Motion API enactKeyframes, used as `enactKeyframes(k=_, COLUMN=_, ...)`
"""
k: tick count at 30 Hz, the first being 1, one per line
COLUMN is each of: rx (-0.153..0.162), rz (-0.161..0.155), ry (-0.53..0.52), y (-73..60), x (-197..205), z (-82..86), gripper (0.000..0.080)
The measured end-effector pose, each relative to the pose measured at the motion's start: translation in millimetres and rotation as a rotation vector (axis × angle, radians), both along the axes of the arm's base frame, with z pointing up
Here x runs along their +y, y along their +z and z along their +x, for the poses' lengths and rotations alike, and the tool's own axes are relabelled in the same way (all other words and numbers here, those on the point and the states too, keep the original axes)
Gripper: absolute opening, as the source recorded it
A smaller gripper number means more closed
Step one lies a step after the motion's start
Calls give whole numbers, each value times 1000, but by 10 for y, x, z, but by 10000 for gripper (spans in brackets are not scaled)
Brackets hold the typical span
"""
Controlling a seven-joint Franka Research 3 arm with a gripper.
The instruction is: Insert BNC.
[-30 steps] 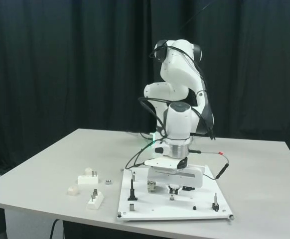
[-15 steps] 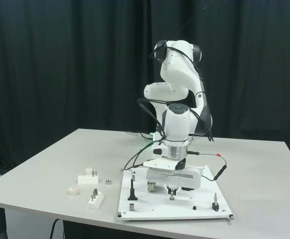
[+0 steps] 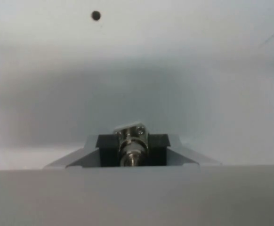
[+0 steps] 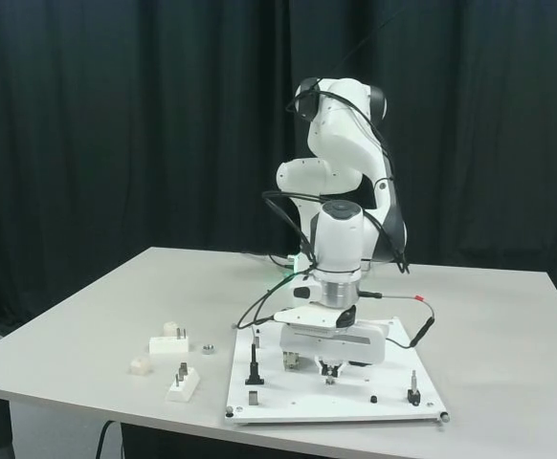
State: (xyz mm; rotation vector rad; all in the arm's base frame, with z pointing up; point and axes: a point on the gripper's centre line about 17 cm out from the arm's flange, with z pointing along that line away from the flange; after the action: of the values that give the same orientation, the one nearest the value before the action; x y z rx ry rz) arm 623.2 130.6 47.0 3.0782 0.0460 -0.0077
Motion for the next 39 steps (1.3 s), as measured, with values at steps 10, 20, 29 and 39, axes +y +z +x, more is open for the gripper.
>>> enactKeyframes(k=10, rx=4, rz=5, ry=6, y=-12, x=-42, z=0, gripper=124)
enactKeyframes(k=20, rx=9, rz=25, ry=20, y=-23, x=-38, z=0, gripper=124)
enactKeyframes(k=29, rx=10, rz=39, ry=18, y=-23, x=-69, z=9, gripper=124)
enactKeyframes(k=39, rx=14, rz=63, ry=6, y=-25, x=-42, z=3, gripper=124)
